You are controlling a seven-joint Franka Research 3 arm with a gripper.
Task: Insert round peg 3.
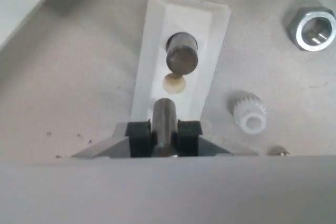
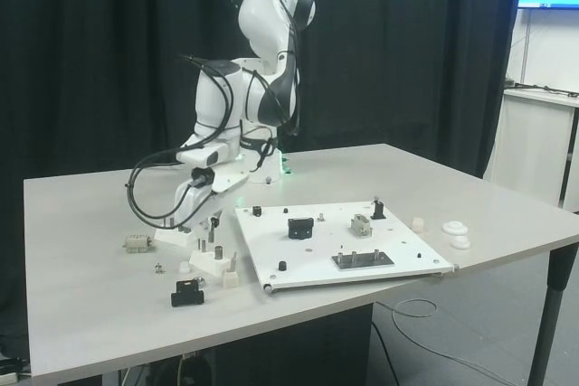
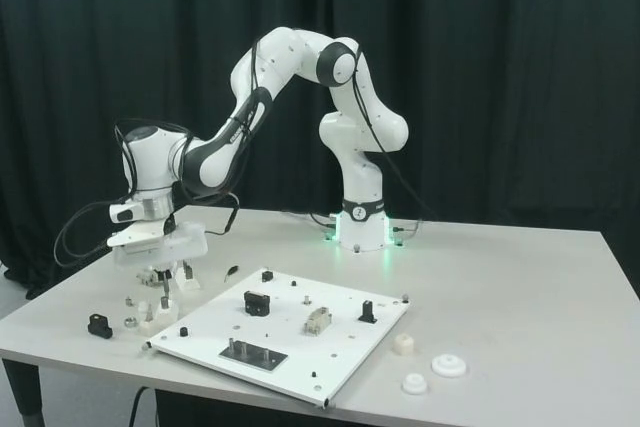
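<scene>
Two black fingertips of the gripper [image 1: 164,136] are closed on a round peg [image 1: 164,119], which hangs just above the white peg holder [image 1: 152,51] on the grey table [image 1: 79,77]. The peg looks like solid metal: stiff, smooth, probably slippery, so a hold near its upper end seems sound. A second peg [image 1: 181,52] stands in the holder at twelve o'clock from the held one, an empty hole [image 1: 174,83] between them. The held peg's lower tip is hidden. A nut [image 1: 311,29] lies at two o'clock, and a white gear [image 1: 249,113] nearer.
</scene>
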